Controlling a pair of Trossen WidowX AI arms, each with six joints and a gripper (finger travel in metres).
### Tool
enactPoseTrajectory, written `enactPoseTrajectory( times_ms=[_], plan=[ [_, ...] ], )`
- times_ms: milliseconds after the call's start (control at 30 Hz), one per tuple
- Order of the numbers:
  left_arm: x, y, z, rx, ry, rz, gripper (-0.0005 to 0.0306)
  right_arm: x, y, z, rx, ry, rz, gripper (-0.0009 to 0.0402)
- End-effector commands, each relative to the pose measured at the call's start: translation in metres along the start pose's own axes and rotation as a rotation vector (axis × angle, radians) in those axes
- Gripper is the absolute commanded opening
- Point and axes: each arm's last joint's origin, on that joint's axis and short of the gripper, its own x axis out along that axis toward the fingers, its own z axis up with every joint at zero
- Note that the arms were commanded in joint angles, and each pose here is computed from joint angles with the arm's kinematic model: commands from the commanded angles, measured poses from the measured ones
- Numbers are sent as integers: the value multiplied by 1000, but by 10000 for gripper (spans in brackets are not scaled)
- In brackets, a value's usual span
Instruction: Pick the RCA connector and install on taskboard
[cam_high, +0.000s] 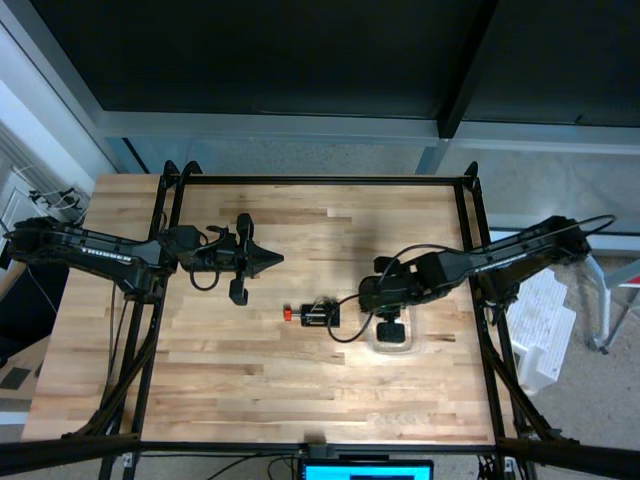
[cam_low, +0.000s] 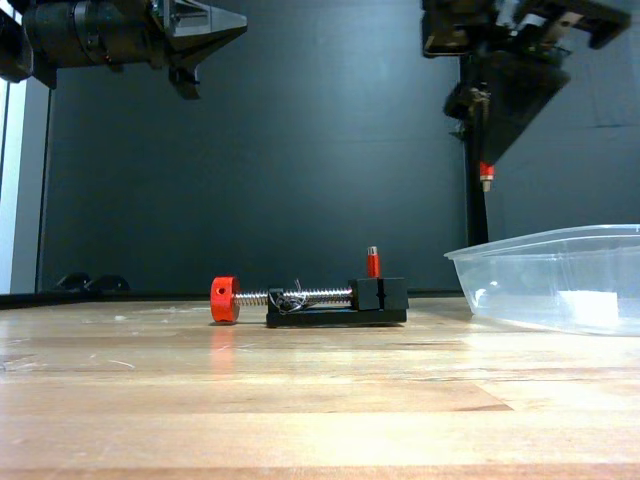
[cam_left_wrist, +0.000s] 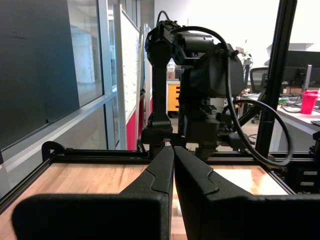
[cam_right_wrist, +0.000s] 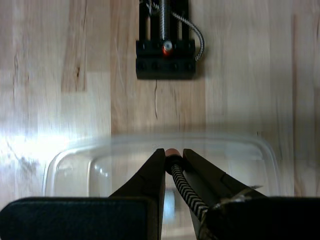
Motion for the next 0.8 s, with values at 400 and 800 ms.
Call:
enactPoseTrajectory(
  times_ms=[400,800],
  plan=[
    [0,0,0,0,0,0,0,27,2,48,20,10,-16,0],
    [0,0,0,0,0,0,0,49,5,71,30,14,-20,0]
  ],
)
